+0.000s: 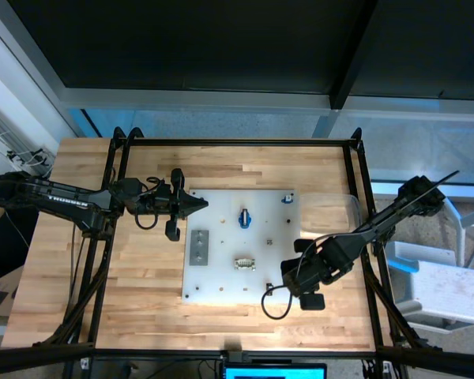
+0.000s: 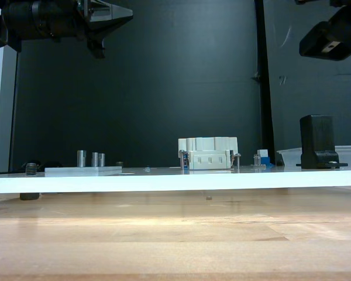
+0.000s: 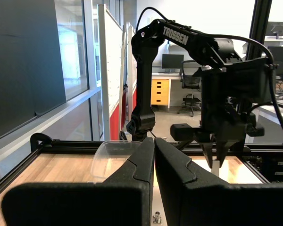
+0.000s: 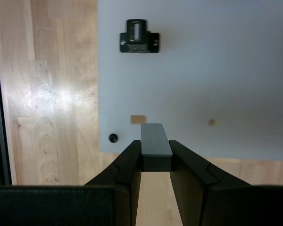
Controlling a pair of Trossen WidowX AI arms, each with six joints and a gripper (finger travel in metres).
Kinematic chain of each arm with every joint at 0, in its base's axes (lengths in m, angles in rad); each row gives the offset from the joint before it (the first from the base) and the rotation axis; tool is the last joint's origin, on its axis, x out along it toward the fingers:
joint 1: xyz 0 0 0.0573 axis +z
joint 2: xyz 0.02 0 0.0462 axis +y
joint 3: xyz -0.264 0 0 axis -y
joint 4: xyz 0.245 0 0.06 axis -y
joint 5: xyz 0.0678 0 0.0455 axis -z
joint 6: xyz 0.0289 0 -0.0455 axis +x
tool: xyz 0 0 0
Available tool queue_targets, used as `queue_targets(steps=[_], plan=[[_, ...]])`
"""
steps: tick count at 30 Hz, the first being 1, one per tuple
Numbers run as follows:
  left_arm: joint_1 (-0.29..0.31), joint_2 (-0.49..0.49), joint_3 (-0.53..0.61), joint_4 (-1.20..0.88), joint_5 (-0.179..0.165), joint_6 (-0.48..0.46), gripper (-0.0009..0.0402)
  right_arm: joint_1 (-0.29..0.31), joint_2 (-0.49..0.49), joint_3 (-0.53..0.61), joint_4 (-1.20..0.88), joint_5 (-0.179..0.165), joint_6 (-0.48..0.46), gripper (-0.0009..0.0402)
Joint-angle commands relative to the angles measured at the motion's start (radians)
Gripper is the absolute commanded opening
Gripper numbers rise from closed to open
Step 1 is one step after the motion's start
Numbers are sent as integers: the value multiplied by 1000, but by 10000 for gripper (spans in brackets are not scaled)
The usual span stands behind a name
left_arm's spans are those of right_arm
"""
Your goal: Pick the 16mm bar from the taskboard and place it in the container
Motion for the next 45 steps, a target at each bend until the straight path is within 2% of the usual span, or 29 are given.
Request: queue_targets(steps=[1, 10, 21, 45], plan=[[0, 0, 0, 0, 0, 0, 0, -23, -15, 0, -21, 0, -14, 20], [0, 0, 0, 0, 0, 0, 0, -76, -40, -3, -36, 0, -87, 20], [0, 0, 0, 0, 0, 0, 0, -161, -108, -40, -87, 0, -105, 20], [0, 0, 0, 0, 0, 0, 0, -429, -262, -169, -125, 7, -203, 20]])
